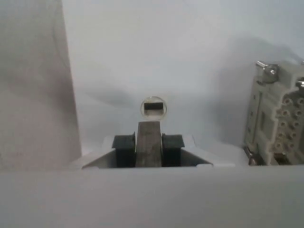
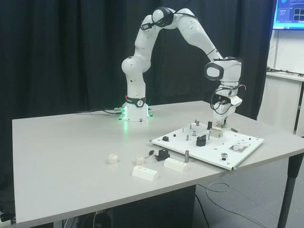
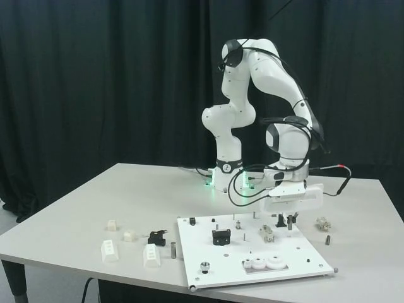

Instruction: Place square peg 3.

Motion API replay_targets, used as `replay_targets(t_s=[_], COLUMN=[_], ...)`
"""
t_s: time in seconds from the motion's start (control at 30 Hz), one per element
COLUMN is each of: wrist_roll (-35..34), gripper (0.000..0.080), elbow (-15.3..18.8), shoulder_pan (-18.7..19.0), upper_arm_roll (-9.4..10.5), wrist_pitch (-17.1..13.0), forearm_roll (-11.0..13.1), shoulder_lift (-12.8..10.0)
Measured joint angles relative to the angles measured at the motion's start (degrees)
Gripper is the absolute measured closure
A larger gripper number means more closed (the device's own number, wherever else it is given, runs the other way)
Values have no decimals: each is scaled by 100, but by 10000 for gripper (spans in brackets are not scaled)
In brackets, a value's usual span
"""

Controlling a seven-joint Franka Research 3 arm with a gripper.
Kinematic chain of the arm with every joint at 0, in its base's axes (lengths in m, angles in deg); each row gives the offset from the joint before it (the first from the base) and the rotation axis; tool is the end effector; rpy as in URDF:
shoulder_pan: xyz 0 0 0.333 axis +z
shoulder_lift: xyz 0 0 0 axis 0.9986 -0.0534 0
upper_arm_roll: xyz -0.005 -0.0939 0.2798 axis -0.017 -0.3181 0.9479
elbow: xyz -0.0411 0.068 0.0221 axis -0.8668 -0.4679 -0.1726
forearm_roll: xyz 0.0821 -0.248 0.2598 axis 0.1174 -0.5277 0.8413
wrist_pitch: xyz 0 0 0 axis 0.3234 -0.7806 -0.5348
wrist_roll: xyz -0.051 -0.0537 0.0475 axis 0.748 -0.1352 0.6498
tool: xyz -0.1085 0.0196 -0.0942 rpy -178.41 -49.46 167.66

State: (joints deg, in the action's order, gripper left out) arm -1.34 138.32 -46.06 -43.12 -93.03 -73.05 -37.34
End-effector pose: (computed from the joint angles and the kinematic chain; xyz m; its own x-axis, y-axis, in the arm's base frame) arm 0.4652 0.2765 0.2091 0.9289 -0.3674 -0.0472 -0.3665 -0.9300 0.0275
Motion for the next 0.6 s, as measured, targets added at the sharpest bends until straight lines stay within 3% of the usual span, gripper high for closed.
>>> replay_targets(t_s=[0.6], wrist_roll=[22], gripper=[688], elbow=[-2], shoulder_pan=[1], upper_arm_roll=[-34], wrist_pitch=[50], forearm_roll=[-7], shoulder_lift=[98])
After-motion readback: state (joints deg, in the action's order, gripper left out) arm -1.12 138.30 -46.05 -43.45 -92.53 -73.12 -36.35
